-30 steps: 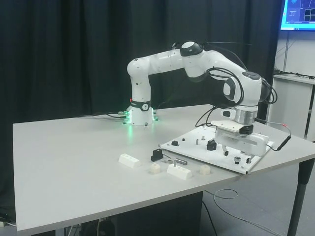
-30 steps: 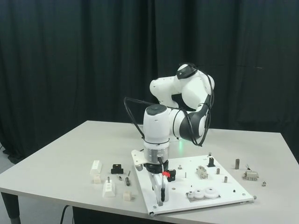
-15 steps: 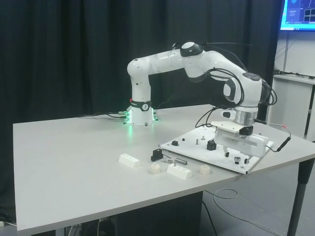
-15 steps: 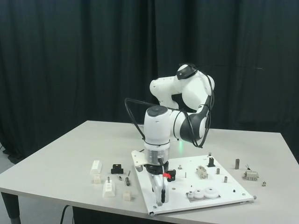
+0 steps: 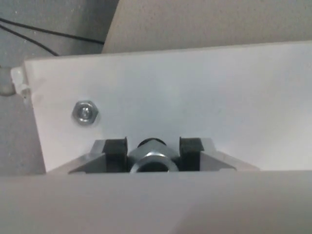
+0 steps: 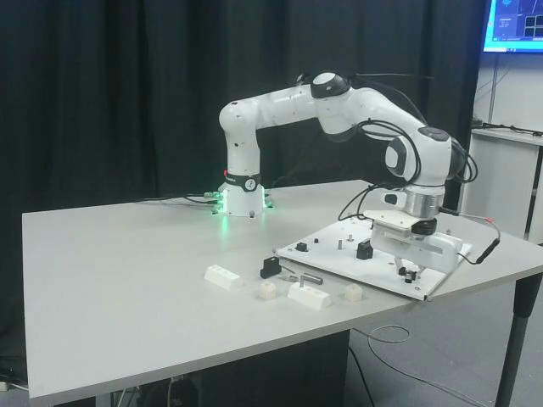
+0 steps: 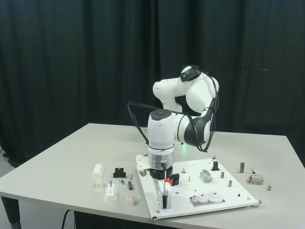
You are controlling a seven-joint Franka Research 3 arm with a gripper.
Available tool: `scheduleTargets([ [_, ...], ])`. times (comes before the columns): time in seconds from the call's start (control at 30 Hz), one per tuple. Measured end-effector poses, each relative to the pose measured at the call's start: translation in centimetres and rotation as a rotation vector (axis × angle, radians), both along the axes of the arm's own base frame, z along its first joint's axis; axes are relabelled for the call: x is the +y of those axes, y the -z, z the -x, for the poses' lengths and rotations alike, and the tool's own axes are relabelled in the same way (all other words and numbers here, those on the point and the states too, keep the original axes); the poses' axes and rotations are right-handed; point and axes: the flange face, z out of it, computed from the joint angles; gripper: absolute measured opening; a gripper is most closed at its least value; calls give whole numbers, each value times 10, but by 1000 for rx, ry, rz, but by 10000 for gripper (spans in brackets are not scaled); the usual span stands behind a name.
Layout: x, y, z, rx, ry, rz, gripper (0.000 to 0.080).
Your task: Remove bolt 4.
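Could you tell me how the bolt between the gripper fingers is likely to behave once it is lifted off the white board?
The bolt looks like bare metal, so probably rigid and heavy for its size. Its smooth rounded head may slip against the black fingers flanking it. If dropped on the flat white board, it would likely roll.

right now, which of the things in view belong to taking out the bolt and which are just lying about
Part of the job:
- gripper, fingers either side of the bolt
- bolt between them
- white board it stands on

Just lying about:
- white blocks on the grey table
- small black clip beside them
- hex nut near the board's corner
- white gears on the board
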Motion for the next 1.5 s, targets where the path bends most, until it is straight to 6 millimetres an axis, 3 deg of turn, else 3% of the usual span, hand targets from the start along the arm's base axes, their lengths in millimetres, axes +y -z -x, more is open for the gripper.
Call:
scheduleTargets([
  [0.03, 0, 0, 0, 0, 1, -1, 332],
  [0.07, 0, 0, 0, 0, 1, -1, 226],
  [0.57, -2, 0, 1, 2, -22, -9, 226],
  [1.0, -1, 0, 0, -1, -228, -20, 225],
  [1.5, 1, 0, 0, 1, -592, -32, 225],
])
